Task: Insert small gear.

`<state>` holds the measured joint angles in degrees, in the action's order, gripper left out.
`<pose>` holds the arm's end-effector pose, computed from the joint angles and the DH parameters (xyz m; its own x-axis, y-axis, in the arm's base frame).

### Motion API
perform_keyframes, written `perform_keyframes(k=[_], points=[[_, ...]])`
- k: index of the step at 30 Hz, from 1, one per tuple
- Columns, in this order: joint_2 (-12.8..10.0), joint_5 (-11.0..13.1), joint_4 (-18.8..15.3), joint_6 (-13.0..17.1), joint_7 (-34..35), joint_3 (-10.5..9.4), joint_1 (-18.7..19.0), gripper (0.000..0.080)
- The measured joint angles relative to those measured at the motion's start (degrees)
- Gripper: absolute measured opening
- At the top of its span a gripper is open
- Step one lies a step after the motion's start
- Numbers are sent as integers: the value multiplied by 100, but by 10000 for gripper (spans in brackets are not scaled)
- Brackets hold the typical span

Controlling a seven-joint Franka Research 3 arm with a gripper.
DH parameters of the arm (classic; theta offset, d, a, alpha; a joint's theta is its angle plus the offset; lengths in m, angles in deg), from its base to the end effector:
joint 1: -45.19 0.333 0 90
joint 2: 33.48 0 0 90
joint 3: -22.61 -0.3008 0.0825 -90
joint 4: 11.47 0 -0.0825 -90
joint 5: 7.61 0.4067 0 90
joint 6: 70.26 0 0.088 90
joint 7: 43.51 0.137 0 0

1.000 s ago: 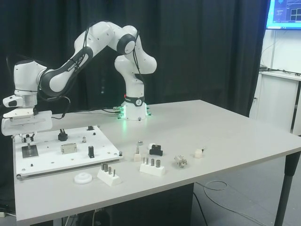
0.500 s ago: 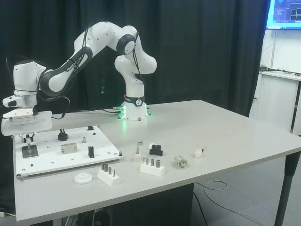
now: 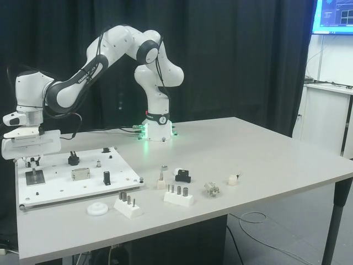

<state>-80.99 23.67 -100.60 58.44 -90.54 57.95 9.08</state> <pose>0.2955 -0.6486 0.1695 0.8241 -0.5659 0.0225 -0.5664 -0.8233 0.0376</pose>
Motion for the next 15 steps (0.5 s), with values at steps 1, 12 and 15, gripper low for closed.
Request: perform_keyframes(k=[1,12,15], points=[[0,2,0,0,-22,0,-1,201],[-1,37,3,-6,-97,-4,-14,201],[-1,41,4,-8,-105,-4,-16,201]])
